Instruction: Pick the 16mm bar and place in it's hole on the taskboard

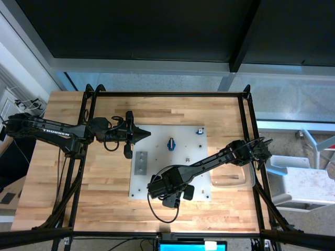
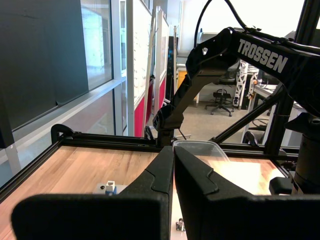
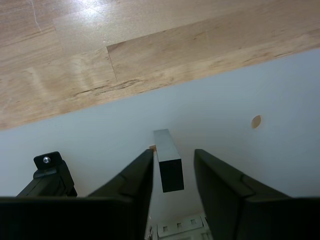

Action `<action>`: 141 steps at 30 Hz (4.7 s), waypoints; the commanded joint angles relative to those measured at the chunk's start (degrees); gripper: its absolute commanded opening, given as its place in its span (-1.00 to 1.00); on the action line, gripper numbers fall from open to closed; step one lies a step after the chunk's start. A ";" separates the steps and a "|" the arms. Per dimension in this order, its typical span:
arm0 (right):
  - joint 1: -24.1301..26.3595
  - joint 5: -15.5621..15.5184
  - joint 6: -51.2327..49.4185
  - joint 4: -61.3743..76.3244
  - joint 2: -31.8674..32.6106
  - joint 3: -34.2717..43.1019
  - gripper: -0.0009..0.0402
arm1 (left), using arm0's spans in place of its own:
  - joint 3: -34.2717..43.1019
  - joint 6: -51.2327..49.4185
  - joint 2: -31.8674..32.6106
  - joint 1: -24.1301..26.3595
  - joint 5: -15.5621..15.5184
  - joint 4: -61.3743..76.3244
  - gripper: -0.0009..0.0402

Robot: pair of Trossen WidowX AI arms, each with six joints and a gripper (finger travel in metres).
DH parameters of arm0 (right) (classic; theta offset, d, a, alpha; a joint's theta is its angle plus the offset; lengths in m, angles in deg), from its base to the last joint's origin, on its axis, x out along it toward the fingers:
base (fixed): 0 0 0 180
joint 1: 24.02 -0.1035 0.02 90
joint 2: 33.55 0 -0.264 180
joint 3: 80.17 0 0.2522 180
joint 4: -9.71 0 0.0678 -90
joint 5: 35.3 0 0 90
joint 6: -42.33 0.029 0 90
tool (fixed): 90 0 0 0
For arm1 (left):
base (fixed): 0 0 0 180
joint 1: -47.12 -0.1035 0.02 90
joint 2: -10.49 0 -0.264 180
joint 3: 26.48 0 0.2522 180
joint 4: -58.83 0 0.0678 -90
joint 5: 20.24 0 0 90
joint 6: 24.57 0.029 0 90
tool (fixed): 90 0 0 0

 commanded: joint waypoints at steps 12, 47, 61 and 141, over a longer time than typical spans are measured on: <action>-0.04 0.04 0.07 0.50 0.00 0.02 -0.92 | 0.02 0.02 0.02 0.00 0.00 0.00 -0.96; -1.90 -0.02 7.06 11.06 -13.55 -2.29 -0.96 | 0.02 0.02 0.02 -0.02 0.00 -0.02 -0.96; -5.18 -0.02 2.56 6.58 -22.88 -16.94 -0.96 | 0.02 0.02 0.02 0.00 0.02 -0.02 -0.96; -9.40 -1.29 -4.33 -9.73 -27.32 -42.91 -0.96 | 0.02 0.02 0.02 0.00 0.02 0.00 -0.96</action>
